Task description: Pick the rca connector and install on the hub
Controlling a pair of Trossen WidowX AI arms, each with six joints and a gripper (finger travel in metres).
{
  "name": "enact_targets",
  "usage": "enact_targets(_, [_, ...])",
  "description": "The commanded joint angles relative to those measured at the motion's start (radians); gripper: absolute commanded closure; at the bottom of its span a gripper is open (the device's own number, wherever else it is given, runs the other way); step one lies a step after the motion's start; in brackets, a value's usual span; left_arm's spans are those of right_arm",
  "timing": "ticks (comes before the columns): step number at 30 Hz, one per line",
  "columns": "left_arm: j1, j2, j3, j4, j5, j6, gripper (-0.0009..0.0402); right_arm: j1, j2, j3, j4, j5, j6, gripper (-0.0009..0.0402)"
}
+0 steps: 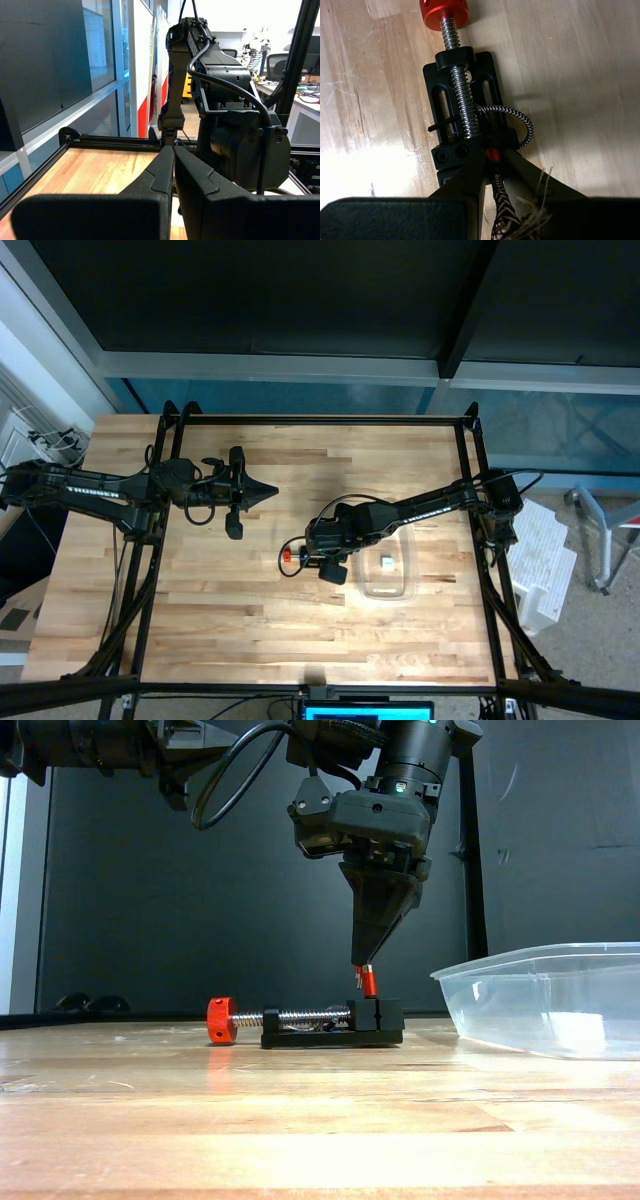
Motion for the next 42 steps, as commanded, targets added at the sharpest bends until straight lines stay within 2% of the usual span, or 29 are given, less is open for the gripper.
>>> enact_targets(1, [0.000,0.000,0.000,0.000,0.000,0.000,0.0392,0.000,0.000,0.000,-0.001,-0.001,-0.001,0.0393])
enact_targets(18, [0.000,0.000,0.000,0.000,0.000,0.000,0.0392,0.001,-0.025,0.009,-0.032,0.000,-0.003,0.0393])
enact_targets(32, [0.000,0.000,0.000,0.000,0.000,0.000,0.0392,0.001,-0.031,0.138,-0.173,0.000,-0.063,0.0393])
enact_targets(36, [0.000,0.000,0.000,0.000,0.000,0.000,0.0392,0.001,-0.031,0.157,-0.204,-0.013,-0.063,0.0393])
enact_targets(39, [0.000,0.000,0.000,0.000,0.000,0.000,0.0392,0.001,-0.031,0.162,-0.218,-0.038,-0.074,0.0393])
enact_targets(42, [0.000,0.000,0.000,0.000,0.000,0.000,0.0392,0.001,-0.031,0.163,-0.221,-0.035,-0.094,0.0393])
